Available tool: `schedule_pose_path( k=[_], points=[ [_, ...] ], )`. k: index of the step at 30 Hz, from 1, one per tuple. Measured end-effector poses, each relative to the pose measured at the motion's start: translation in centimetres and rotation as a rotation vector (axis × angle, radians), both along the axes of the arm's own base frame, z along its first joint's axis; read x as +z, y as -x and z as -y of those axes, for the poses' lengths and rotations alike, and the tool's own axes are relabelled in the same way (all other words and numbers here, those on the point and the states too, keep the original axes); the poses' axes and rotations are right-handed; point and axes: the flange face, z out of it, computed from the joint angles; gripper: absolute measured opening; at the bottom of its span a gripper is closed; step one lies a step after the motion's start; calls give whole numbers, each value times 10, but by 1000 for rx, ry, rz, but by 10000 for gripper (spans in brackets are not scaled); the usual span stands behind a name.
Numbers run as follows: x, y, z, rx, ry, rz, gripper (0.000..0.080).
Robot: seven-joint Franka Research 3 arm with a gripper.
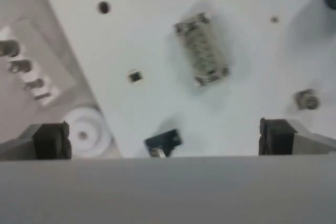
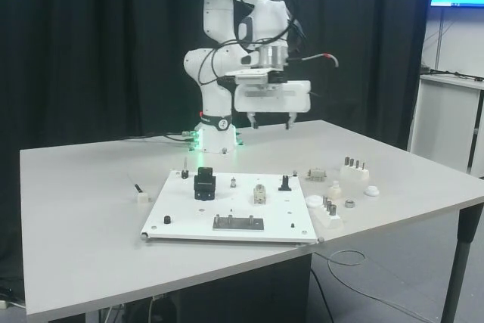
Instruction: Pick bolt 4.
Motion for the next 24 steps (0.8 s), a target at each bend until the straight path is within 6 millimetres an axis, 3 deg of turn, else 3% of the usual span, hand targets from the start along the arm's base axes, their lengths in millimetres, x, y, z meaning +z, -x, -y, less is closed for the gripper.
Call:
schedule_pose_path(
  k=[24],
  points=[
    [-21, -86, -97, 56, -39, -11, 800]
  ],
)
